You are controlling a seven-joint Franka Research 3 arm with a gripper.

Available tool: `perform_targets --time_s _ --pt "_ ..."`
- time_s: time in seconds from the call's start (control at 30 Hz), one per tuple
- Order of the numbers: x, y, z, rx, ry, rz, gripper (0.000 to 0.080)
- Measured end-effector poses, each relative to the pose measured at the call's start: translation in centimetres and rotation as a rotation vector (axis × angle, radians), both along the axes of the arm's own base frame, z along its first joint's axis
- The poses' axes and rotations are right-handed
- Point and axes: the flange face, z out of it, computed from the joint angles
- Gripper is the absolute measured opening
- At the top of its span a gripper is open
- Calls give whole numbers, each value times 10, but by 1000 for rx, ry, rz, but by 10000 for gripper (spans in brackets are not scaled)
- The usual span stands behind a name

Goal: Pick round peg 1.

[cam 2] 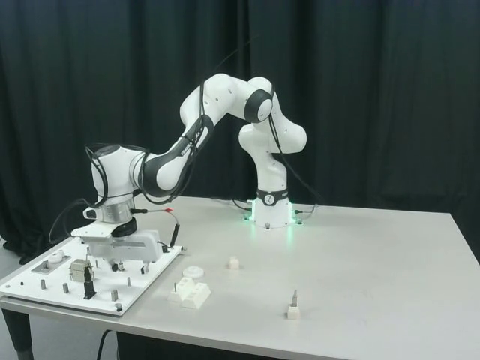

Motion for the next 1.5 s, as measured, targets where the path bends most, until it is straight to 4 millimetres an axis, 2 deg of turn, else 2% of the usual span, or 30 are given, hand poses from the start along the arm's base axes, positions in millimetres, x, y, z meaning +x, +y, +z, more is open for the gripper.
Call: perform_targets --time_s 1.5 --pt "8 -1 36 22 30 -52 800"
